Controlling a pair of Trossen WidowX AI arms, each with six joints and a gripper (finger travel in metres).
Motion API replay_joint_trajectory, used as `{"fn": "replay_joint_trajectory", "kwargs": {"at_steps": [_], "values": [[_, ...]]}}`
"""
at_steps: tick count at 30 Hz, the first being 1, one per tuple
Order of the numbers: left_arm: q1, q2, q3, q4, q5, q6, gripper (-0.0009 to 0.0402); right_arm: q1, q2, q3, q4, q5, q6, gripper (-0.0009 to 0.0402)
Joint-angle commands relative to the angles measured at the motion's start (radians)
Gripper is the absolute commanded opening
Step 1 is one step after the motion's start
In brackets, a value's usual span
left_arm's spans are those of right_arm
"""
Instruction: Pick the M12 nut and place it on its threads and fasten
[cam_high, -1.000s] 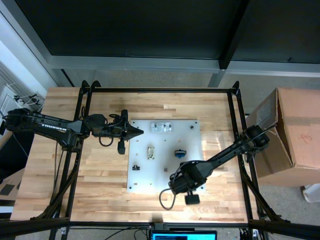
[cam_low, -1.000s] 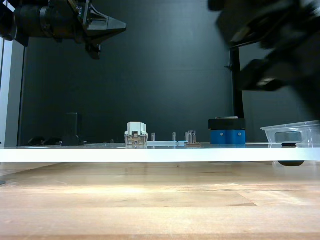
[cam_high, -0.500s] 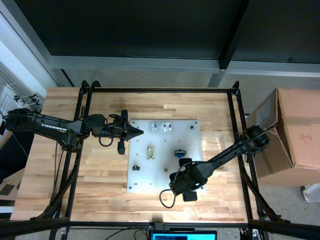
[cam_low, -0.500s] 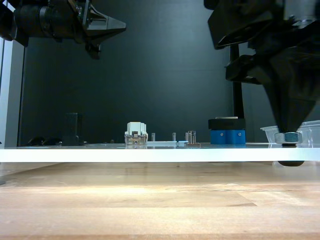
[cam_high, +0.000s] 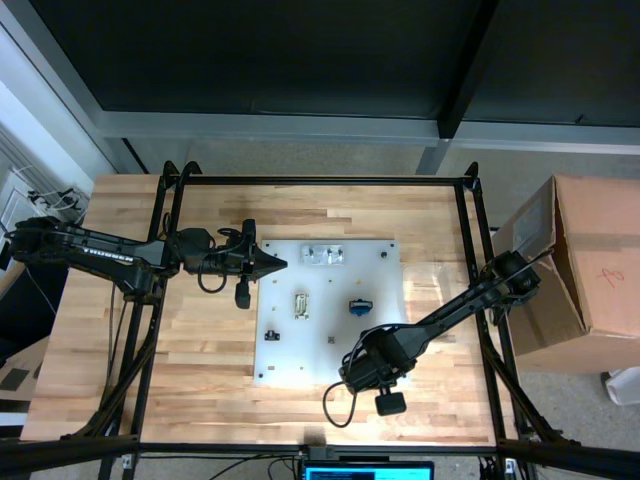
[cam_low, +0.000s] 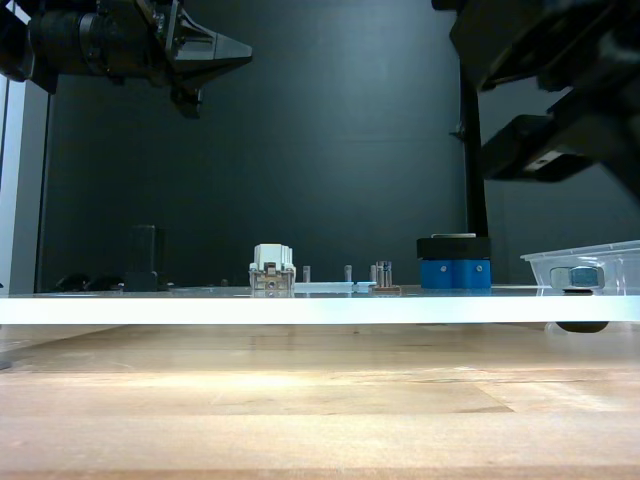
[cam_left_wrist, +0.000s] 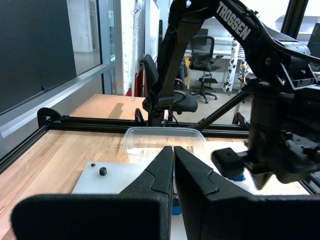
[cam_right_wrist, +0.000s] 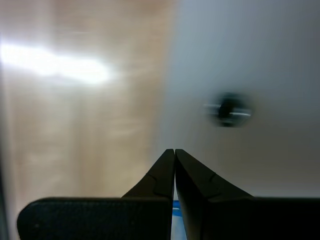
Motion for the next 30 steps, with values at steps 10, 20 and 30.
{"fn": "replay_joint_trajectory", "kwargs": {"at_steps": [10,20,30], "values": [[0.000,0.000,0.000,0.000,0.000,0.000,0.0000,0.000,0.004,0.000,-0.003,0.209,0.060,0.0000],[0.000,0.000,0.000,0.000,0.000,0.000,0.0000,-0.001,0.019,0.000,0.029,0.159,0.059,0.0000],[0.000,0.000,0.000,0.000,0.000,0.000,0.0000,-0.001,0.001,0.007,-0.029,-0.028,0.032,0.0000]]}}
